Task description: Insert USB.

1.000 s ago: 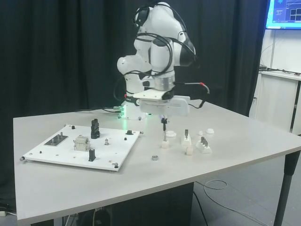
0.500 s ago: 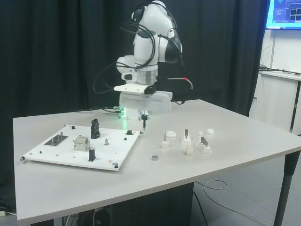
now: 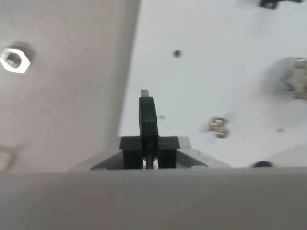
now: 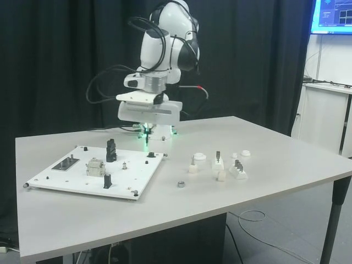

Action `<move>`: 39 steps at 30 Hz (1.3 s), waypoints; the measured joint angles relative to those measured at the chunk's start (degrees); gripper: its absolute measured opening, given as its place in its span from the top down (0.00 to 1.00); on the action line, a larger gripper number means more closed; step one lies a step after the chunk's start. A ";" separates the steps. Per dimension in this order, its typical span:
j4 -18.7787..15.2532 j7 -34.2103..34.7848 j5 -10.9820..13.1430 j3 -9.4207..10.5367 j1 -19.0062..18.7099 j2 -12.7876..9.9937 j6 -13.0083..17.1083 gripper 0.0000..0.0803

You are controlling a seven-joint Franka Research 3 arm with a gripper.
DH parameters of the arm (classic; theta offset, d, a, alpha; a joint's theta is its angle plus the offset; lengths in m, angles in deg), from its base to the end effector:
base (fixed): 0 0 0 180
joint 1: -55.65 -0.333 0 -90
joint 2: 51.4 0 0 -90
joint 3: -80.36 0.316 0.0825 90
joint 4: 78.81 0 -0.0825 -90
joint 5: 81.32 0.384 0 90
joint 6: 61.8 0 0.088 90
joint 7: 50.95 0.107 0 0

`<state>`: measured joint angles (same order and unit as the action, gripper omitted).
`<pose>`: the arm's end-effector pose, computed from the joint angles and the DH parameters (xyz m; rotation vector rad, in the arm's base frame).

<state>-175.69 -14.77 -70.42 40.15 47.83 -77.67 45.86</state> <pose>0.5673 -0.2892 0.3701 2.4493 -1.7506 -0.2299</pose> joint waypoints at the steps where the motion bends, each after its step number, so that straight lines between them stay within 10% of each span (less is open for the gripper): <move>1: 0.16 -1.06 -0.54 0.00 0.34 0.01 -0.20 0.92; 14: 1.48 -17.36 -6.91 0.00 5.20 1.94 -2.70 0.92; 25: 1.47 -37.26 -7.55 -0.07 9.52 3.26 -2.65 0.92; 39: 0.40 -52.96 -7.96 -0.26 13.10 3.19 4.43 0.92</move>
<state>-175.28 -67.73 -78.38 39.88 60.92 -74.47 50.29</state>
